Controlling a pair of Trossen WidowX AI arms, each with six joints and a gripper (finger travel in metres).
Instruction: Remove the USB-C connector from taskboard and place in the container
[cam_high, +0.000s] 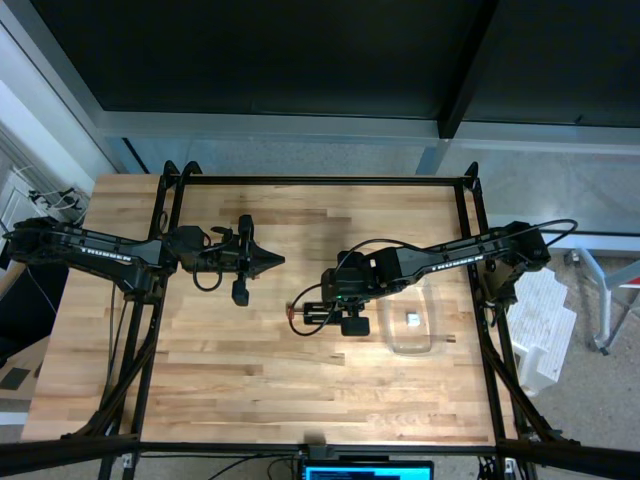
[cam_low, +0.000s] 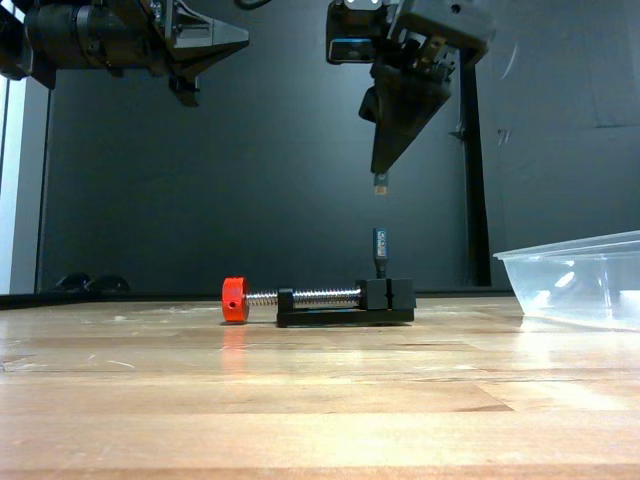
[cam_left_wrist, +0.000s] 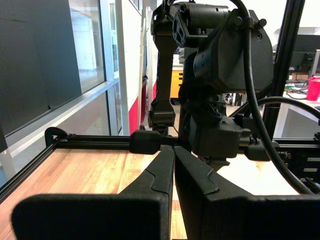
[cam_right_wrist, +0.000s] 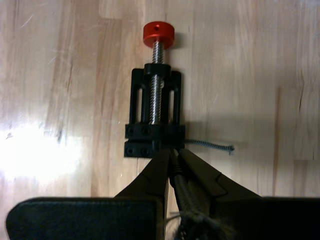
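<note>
Low view shows the right end effector (cam_low: 380, 166) hanging nose-down high above the taskboard (cam_low: 345, 302). It is clenched on the USB-C connector (cam_low: 380, 184), a small dark stub poking out below its tips. The plug is clear of the block, with open air between it and the thin grey pin (cam_low: 379, 248) that stands upright in the clamp directly beneath. The right wrist view agrees on the grasp: the two fingers (cam_right_wrist: 153, 175) press in on a slim dark piece between them. How squarely it sits there is hard to judge, since the fingers hide most of it. The taskboard lies flat on the bench (cam_low: 300, 410), with its red-orange knob (cam_low: 234, 299) at the end away from the container (cam_low: 585, 285).

The left end effector (cam_low: 240, 38) is parked up high, well off toward its own side of the bench. It is clamped on nothing, and its own camera shows the fingers meeting with only a hairline seam.

The extraction looks done, which leaves the carry and the drop. In the high view the clear container sits just beside the right end effector, toward the right arm's base. It holds a small white cube (cam_high: 411, 319) and no plug. What is left is a short sideways travel over the tray's near wall. The release should probably be low, so the light plug does not bounce out.
</note>
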